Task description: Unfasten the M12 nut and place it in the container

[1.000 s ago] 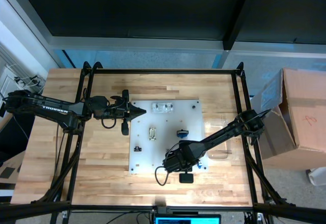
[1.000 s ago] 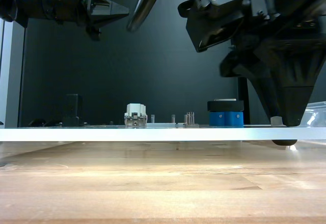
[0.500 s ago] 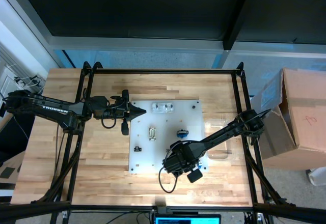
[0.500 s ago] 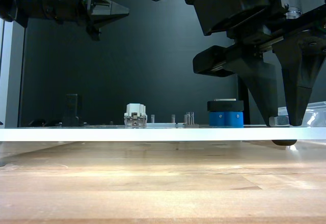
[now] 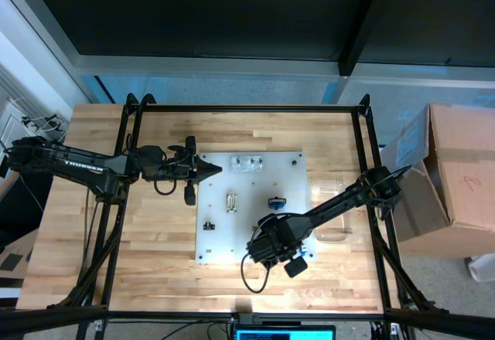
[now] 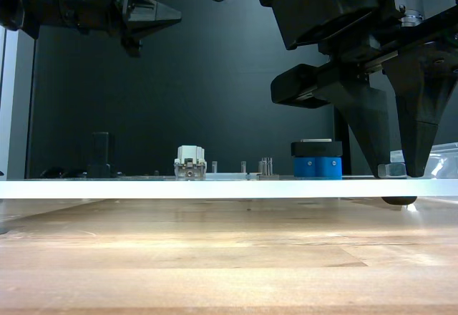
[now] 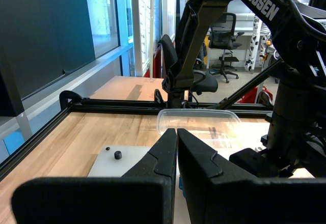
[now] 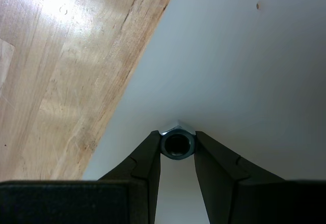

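The silver M12 nut sits low on the white board near its near right edge, where its stud stands; no ribs show beneath it in the low view. My right gripper points down over it with one finger against each side of the nut, also seen in the low view. In the high view the right gripper hides the nut. My left gripper hangs high over the board's far left edge, fingers pressed together and holding nothing.
The clear container stands on the table just right of the board and looks empty. On the board are a blue block, a white connector and small posts. A cardboard box stands off the table's right side.
A second ago the right gripper's fingers stood edge-on in the low view; its wrist then turned about the nut. Nothing has moved in the last half second. The left arm is still.
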